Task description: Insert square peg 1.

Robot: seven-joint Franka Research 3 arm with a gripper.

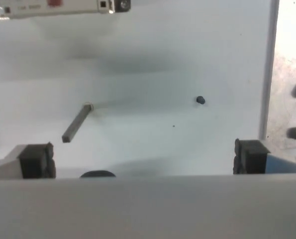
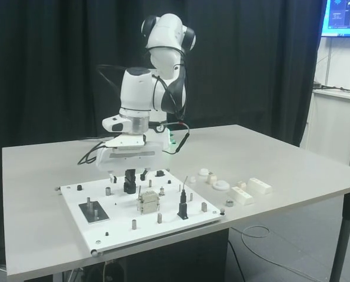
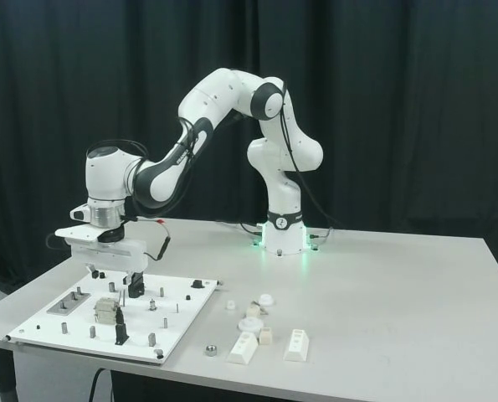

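In the wrist view a slim grey square peg (image 1: 77,123) stands upright on the white board (image 1: 152,74). My gripper (image 1: 143,159) is open wide above the board with nothing between its jaws. The peg lies below it, closer to one black fingertip (image 1: 36,160) than to the other. In the first room view the gripper (image 2: 135,180) hangs low over the rear middle of the board (image 2: 163,226). The second room view shows the gripper (image 3: 116,283) just above the board (image 3: 182,322). I cannot tell the peg from its neighbours in the room views.
Standing on the board are several small pegs, a grey connector block (image 2: 148,201), a black upright holder (image 2: 182,208) and a grey plate (image 2: 93,211). A black screw head (image 1: 200,100) sits near the peg. Several white parts (image 2: 250,189) lie on the grey table beside the board.
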